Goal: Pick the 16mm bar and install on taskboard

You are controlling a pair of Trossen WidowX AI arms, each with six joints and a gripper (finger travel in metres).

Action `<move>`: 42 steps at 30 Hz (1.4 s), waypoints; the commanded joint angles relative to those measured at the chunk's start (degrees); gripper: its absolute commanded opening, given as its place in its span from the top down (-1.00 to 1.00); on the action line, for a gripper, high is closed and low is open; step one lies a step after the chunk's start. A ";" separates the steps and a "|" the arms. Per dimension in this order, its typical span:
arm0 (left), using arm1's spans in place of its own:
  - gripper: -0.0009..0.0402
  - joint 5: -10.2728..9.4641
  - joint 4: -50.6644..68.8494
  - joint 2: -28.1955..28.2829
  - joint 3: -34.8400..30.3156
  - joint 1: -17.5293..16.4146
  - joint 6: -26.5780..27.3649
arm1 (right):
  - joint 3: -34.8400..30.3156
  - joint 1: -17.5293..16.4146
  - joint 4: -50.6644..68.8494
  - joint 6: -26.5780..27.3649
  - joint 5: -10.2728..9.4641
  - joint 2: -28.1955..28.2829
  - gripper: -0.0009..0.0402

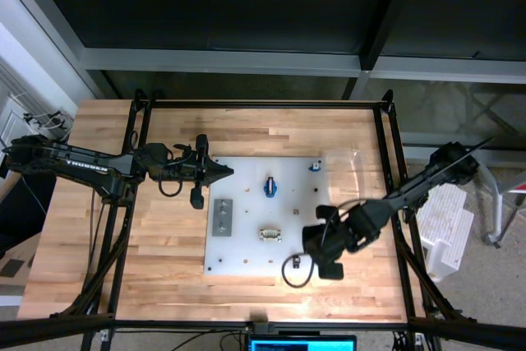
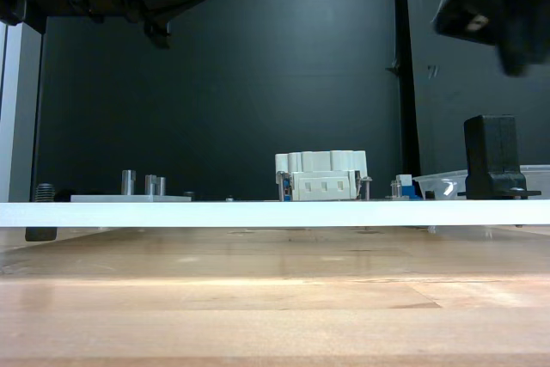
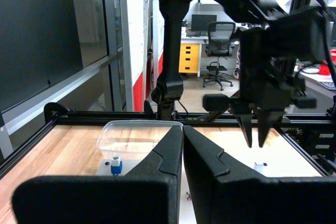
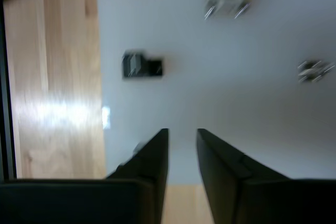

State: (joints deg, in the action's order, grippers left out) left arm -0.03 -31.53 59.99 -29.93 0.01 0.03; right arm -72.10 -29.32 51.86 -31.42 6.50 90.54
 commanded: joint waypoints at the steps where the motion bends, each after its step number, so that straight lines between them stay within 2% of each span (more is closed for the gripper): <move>1: 0.96 0.00 -0.02 0.02 -0.02 -0.02 -0.02 | 0.96 3.85 -2.10 3.50 0.59 -2.67 0.91; 2: 0.96 0.00 0.00 0.02 -0.02 0.00 -0.02 | 1.25 4.94 -2.69 4.42 1.25 -3.45 0.97; 5: 0.96 0.00 0.00 0.02 -0.02 -0.02 -0.02 | 1.92 8.09 -3.89 7.67 2.93 -5.49 0.92; 17: 0.96 0.00 0.00 0.02 -0.02 0.00 -0.02 | 3.23 20.68 -10.71 22.51 2.91 -11.72 0.96; 23: 0.96 0.00 0.00 0.02 -0.02 -0.02 -0.02 | 4.81 25.18 -18.38 27.61 2.62 -14.93 0.96; 28: 0.96 0.00 0.00 0.02 -0.02 0.00 -0.02 | 8.57 27.32 -26.93 28.96 2.32 -17.46 0.96; 39: 0.96 0.00 0.00 0.00 -0.02 -0.02 -0.02 | 20.24 28.52 -48.92 29.33 0.66 -22.71 0.96; 42: 0.96 0.00 0.00 0.02 -0.02 0.00 -0.02 | 23.04 28.89 -54.40 29.14 -1.57 -23.82 0.96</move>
State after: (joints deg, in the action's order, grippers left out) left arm -0.05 -31.53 59.99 -29.95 0.01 0.01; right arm -50.13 -0.47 -0.25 -2.07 5.78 67.09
